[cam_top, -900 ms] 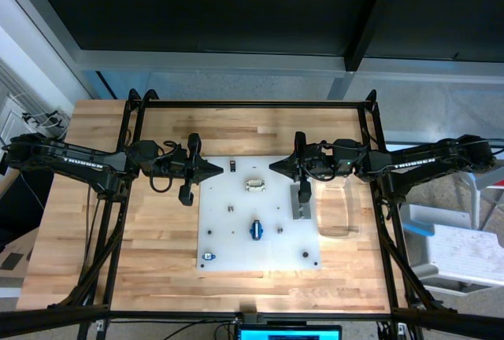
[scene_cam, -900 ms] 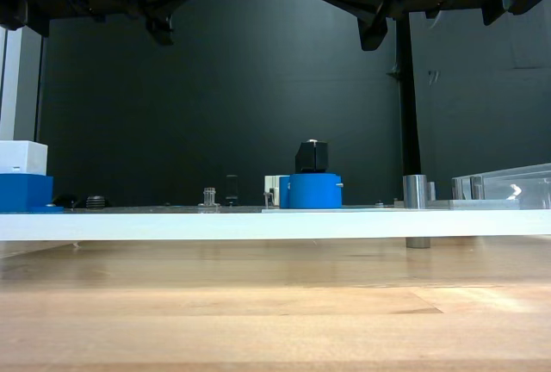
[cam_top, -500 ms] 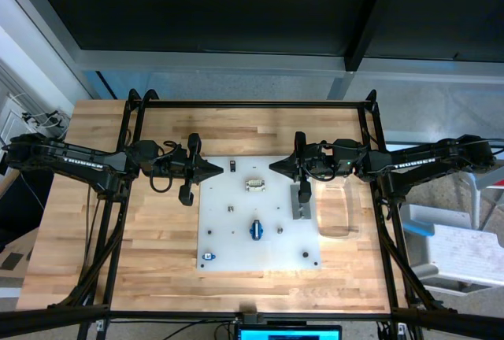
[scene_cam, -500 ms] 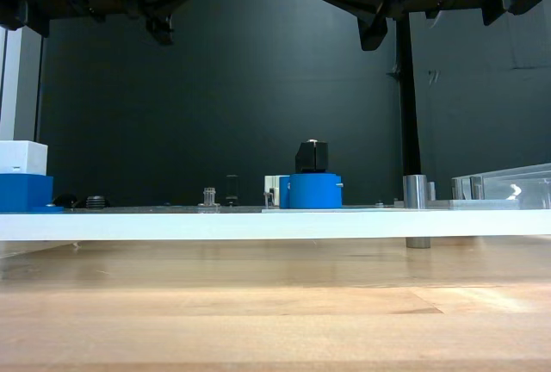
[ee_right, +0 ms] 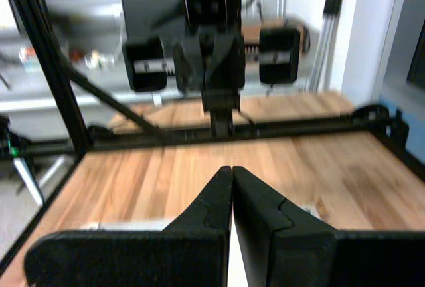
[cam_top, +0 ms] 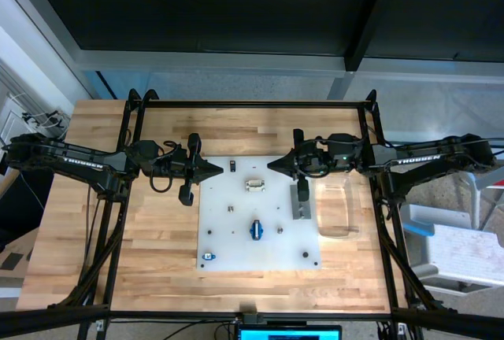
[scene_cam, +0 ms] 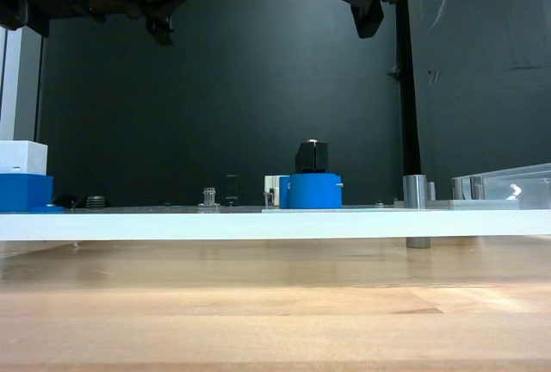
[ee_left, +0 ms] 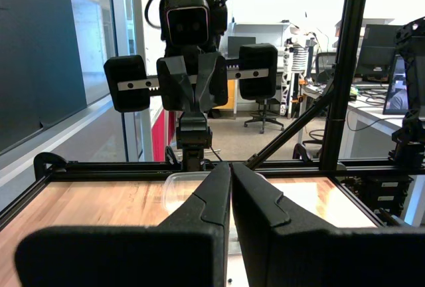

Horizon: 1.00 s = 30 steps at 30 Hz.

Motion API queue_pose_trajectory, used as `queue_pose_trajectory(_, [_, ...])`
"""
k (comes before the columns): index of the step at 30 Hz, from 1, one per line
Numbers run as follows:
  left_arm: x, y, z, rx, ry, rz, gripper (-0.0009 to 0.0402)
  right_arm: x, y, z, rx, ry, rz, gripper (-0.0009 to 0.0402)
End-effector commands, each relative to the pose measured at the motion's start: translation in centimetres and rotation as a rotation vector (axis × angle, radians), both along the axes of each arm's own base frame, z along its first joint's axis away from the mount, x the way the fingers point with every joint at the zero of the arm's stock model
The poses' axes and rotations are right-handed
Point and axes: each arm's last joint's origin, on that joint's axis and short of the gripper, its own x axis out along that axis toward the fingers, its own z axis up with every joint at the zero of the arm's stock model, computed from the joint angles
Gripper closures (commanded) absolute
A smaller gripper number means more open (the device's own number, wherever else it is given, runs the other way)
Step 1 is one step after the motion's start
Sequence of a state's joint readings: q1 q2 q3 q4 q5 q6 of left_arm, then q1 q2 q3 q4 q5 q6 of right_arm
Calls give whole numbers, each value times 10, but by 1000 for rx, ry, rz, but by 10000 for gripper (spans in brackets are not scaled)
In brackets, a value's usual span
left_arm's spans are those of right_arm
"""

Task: Pick the 16mm cylinder and place it in the container

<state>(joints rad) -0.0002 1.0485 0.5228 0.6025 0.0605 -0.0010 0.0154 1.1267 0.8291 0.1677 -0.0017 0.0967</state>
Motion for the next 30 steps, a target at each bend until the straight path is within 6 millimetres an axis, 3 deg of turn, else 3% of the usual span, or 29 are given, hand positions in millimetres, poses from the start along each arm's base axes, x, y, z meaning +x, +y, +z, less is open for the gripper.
queue_pose_trajectory(1, [0, 0, 0, 0, 0, 0, 393, 2, 0, 11, -2, 90, -1, 393])
queue_pose_trajectory(19, [0, 0, 0, 0, 0, 0, 393, 20, 1, 46, -24, 591, 0, 393])
queue_pose_trajectory(30, [0, 0, 0, 0, 0, 0, 393, 23, 2, 59, -89, 779, 39, 393])
